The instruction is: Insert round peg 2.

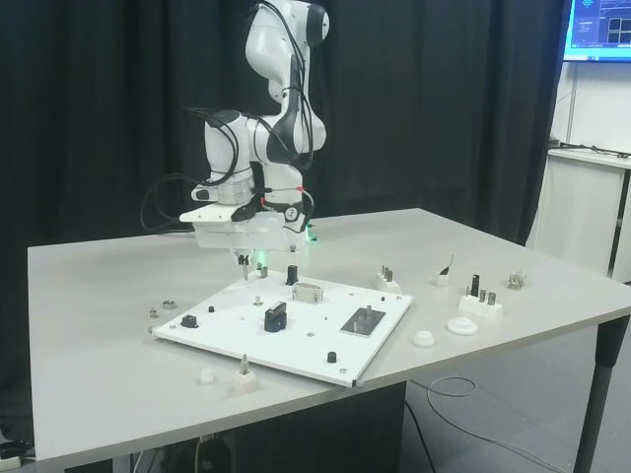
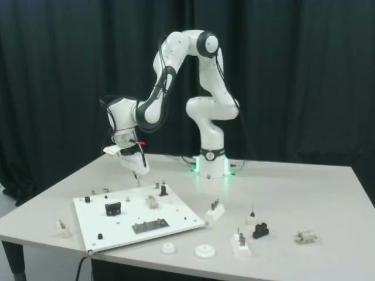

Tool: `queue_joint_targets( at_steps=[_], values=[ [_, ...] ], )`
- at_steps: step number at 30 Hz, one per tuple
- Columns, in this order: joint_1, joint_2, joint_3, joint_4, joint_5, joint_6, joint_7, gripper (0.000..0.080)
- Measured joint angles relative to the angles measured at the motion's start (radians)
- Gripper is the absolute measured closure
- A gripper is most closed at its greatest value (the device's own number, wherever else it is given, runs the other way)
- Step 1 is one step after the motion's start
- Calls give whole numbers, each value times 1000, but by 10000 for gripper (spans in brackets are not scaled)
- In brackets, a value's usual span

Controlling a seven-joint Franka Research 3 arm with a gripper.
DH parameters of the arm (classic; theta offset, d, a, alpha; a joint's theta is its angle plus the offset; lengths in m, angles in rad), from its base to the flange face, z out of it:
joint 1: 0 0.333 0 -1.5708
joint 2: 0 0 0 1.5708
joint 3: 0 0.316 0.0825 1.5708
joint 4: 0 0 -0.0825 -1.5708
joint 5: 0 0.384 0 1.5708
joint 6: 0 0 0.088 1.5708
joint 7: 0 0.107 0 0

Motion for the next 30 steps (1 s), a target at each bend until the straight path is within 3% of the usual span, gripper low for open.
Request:
queue_joint_targets(
  at_steps=[30],
  values=[
    [13,0,1,-47,15,67,-21,737]
  ],
)
